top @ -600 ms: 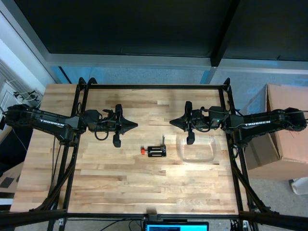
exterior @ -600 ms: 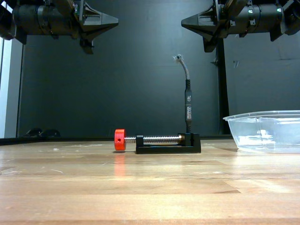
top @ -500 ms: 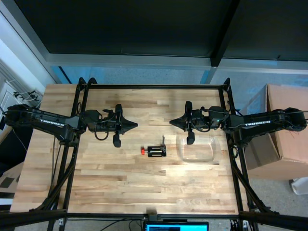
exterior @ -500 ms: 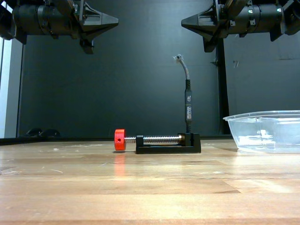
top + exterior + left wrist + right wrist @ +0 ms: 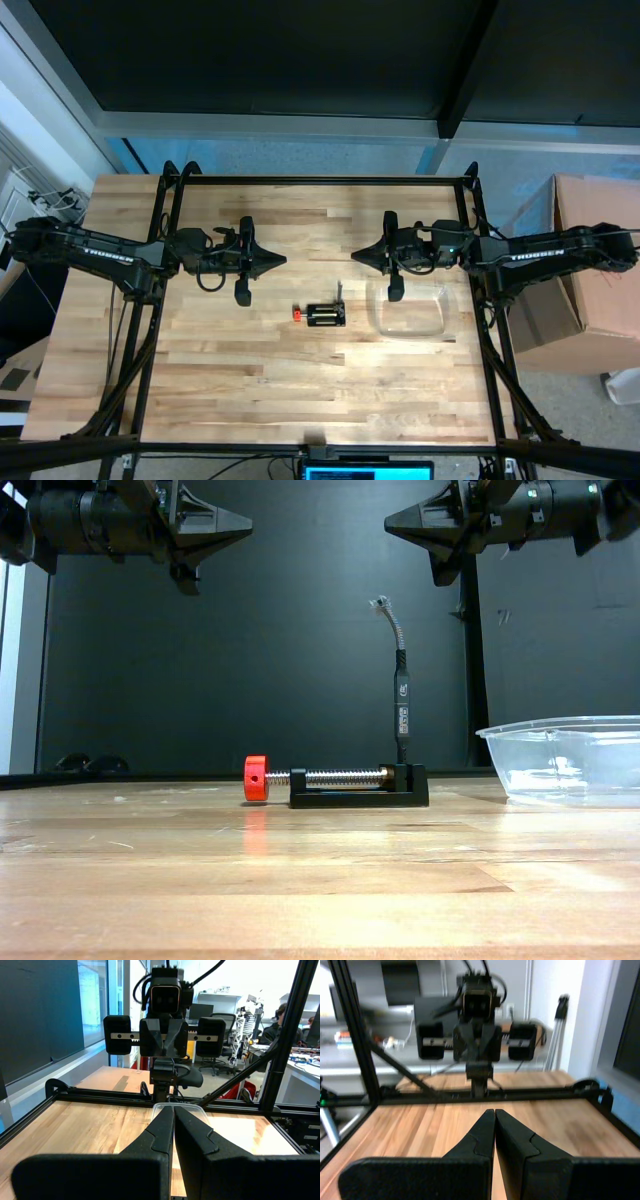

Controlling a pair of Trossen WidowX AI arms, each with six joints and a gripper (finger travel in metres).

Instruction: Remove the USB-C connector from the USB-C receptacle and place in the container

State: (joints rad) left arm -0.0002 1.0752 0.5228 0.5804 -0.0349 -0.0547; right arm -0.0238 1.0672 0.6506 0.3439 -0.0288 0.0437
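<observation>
At the middle of the desk (image 5: pixel 250 380) a small black clamp (image 5: pixel 350 785) with a red knob (image 5: pixel 256 778) grips the USB-C receptacle (image 5: pixel 404 771), likely to steady it against an upward pull. Upright in it stands the USB-C connector (image 5: pixel 402 712), seemingly fully seated, though the joint is hard to make out. Just beside, on the right, sits the clear container (image 5: pixel 590 765), presumably for a short carry. High above, facing each other, hover the left pincer (image 5: pixel 247 522) and right pincer (image 5: pixel 388 524), both closed on nothing.

USB-C connector (image 5: pixel 402 708) upright, seated in receptacle (image 5: pixel 404 771); container (image 5: pixel 572 765) beside
</observation>
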